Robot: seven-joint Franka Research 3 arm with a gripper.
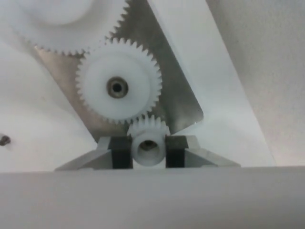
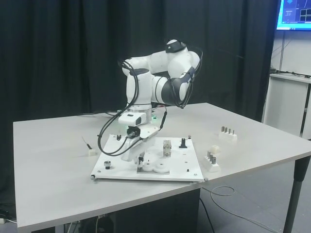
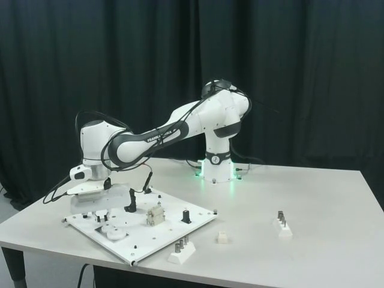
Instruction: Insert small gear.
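White plastic small gear (image 1: 148,138) sat clamped between the black-padded gripper (image 1: 148,151), its teeth meshing the white medium gear (image 1: 118,81) on the grey metal plate (image 1: 178,95) (insertion seemingly near complete, release remaining).

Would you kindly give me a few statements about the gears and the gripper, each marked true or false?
1. The gripper holds the small gear. True.
2. The small gear lies loose on the grey table. False: it sits between the gripper's fingers.
3. The small gear's teeth meet the medium gear. True.
4. The medium gear's centre hole is empty. False: a peg shows in it.
5. The gears sit over a metal plate. True.
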